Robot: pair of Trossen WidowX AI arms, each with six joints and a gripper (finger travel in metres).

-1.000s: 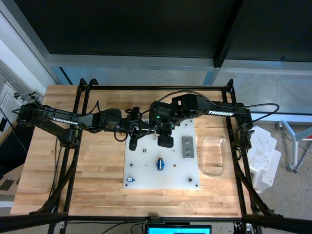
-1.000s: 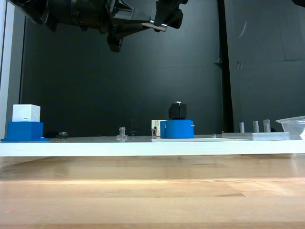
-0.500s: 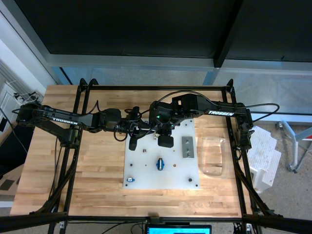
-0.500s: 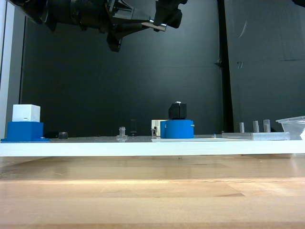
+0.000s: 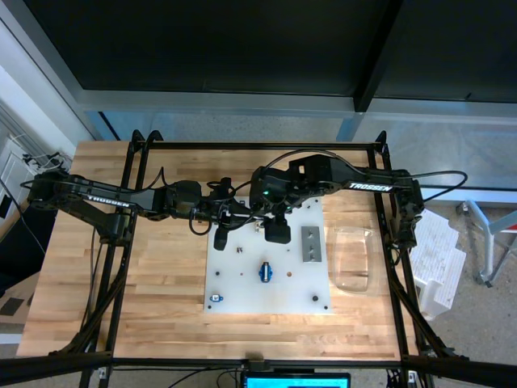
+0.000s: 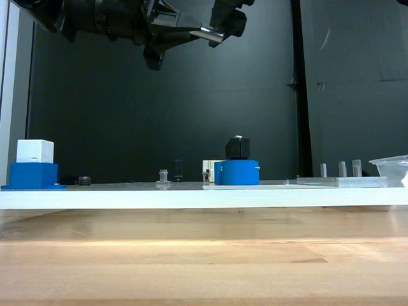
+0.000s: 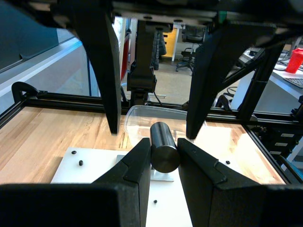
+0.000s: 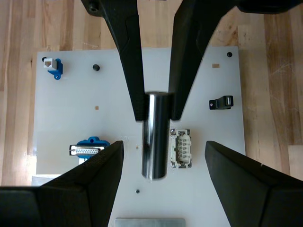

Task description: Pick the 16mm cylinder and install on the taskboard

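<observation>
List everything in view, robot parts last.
16mm cylinder: 1, shiny grey metal, held in the air over the taskboard
taskboard: 1, white, mid-table
grey metal block: 1, grey, taskboard's right side
blue fitting: 1, blue, taskboard's middle
beige connector: 1, beige, on the taskboard
small blue-and-white part: 1, taskboard's near-left corner
clear tray: 1, clear, on the table right of the taskboard
table: 1, light wood
left gripper: 1, black, above the taskboard, shut on the 16mm cylinder
right gripper: 1, black, above the taskboard, open, straddling the cylinder without touching
</observation>
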